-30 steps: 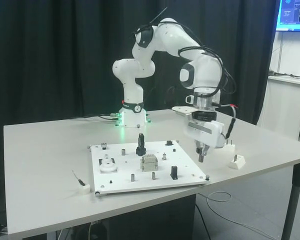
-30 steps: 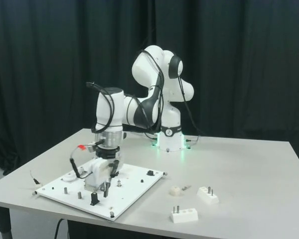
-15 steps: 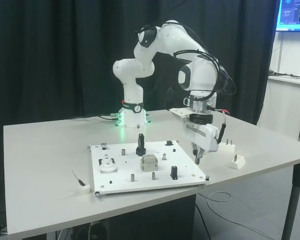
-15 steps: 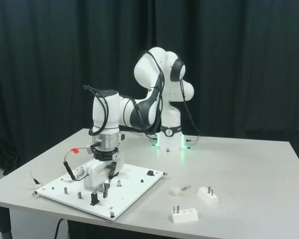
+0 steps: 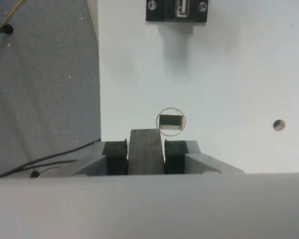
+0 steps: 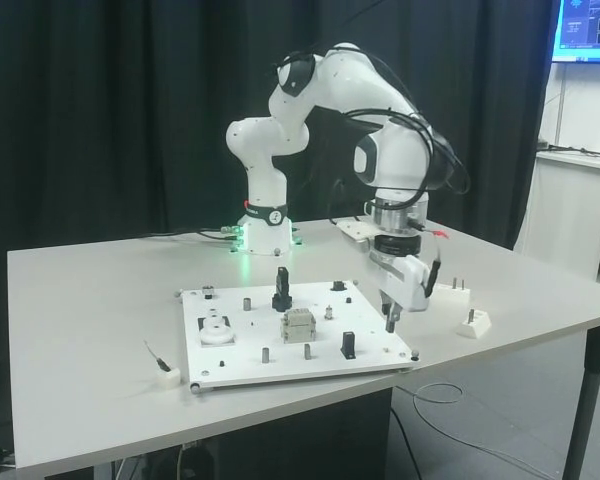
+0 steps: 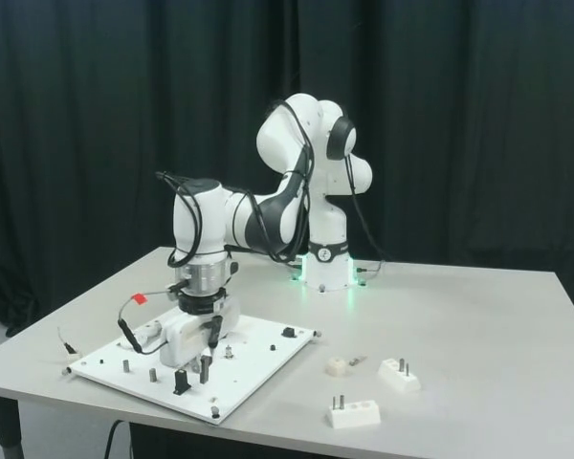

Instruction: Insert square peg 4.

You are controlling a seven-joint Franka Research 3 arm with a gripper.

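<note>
- Looking through the wrist view first: the claw (image 5: 146,158) is clamped on the square peg (image 5: 145,149), a dark bar squeezed between the two black fingers (image 5: 115,157). The peg's tip sits just beside the square hole (image 5: 170,121), which has a thin circle drawn round it on the white board (image 5: 229,74). Tip and hole don't line up; the hole shows open past the peg's corner. A black socket block (image 5: 177,10) is bolted to the board further out, and a small round hole (image 5: 278,125) sits off to one side. Grey desk (image 5: 45,84) shows beyond the board's edge, with a thin cable running across it.
- First room view: the white arm (image 6: 325,90) reaches from its base at roughly 12 o'clock on the desk (image 6: 80,300) down to the board (image 6: 290,335), with the claw (image 6: 389,322) hanging at the board's 3 o'clock edge. The peg (image 6: 389,318) points straight down, close above the board; can't tell if it touches. A grey block (image 6: 298,325) sits mid-board, a black upright (image 6: 280,290) behind it, and a short black piece (image 6: 348,345) at about 5 o'clock. A little white holder (image 6: 473,322) stands on the desk off at 3 o'clock.
- Second room view: same deal from the other side. The claw (image 7: 206,368) hovers low over the board (image 7: 268,354) near its front edge, next to a short black piece (image 7: 181,381). Two white holders (image 7: 354,412) sit on the desk (image 7: 478,344), well apart from the board.
</note>
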